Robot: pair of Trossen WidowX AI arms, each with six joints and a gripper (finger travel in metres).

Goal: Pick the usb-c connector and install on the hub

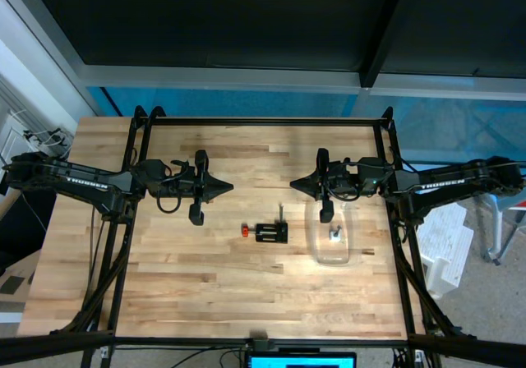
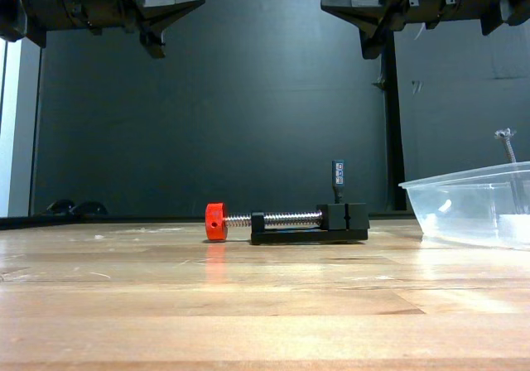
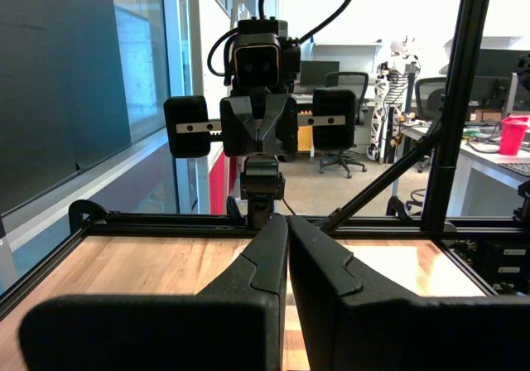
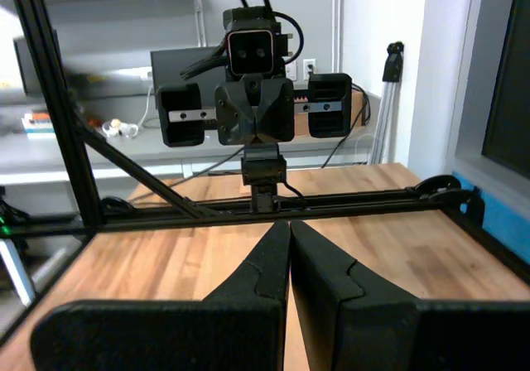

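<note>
Hub (image 1: 267,232) lies 9–3, knob toward 9 o'clock; usb-c connector (image 1: 335,234) in clear dish (image 1: 323,251) at its 3; left gripper (image 1: 229,187) at 11, right gripper (image 1: 294,186) at 1, both pressed together

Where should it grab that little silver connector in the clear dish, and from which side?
Likely take the usb-c connector by its upright end, from straight above: the walls of the clear dish block any sideways reach. The right gripper, shut, hovers by the dish's far end; the left gripper, shut, hovers farther left, beyond the hub.

Clear dish (image 1: 329,259) on wooden table (image 1: 164,253); perhaps a screen (image 1: 302,360).
</note>
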